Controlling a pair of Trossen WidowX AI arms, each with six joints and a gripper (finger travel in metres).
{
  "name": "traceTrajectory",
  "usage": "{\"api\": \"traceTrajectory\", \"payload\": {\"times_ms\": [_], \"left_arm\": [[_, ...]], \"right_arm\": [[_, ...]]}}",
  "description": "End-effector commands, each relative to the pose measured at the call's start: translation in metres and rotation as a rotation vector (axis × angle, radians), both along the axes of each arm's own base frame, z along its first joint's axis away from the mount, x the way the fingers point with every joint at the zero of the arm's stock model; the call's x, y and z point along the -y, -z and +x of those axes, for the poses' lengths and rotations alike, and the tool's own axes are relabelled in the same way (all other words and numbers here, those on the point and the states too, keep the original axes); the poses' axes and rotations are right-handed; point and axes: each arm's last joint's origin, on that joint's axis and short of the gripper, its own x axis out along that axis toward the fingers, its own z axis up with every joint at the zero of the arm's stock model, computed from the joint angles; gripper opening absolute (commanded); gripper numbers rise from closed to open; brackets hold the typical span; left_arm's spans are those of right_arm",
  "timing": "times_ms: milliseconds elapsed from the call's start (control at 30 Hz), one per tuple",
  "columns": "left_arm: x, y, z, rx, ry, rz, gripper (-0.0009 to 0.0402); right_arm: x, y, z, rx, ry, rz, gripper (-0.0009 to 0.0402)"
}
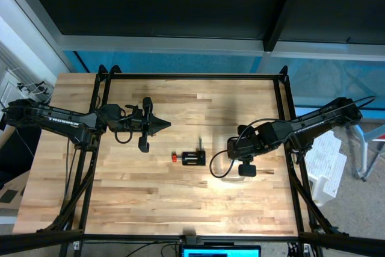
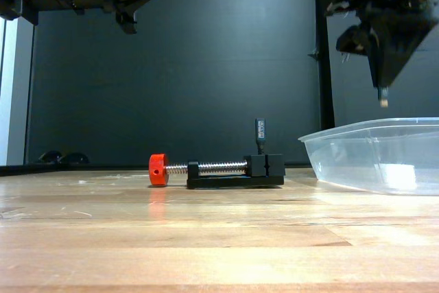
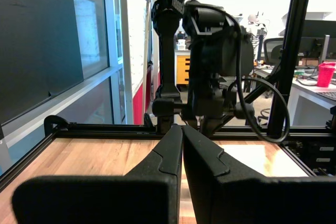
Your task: Pick the usb-c connector and install on the hub
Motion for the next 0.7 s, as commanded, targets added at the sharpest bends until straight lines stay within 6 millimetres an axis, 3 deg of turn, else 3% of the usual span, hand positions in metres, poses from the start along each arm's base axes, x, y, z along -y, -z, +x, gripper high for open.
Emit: {"api": "traceTrajectory", "payload": {"times_ms": [33, 333, 700], "left_arm": [[0.000, 0.000, 0.000, 0.000, 0.000, 0.000, 0.0000], [0.000, 0.000, 0.000, 0.000, 0.000, 0.000, 0.0000], [0.000, 0.000, 0.000, 0.000, 0.000, 0.000, 0.0000]], "right_arm": [[0.000, -0.012, 0.001, 0.007, 0.000, 0.002, 0.0000], [-0.001, -0.044, 0.004, 0.057, 0.000, 0.017, 0.0000], [-0.002, -0.044, 0.008, 0.078, 0.022, 0.029, 0.0000]]}}
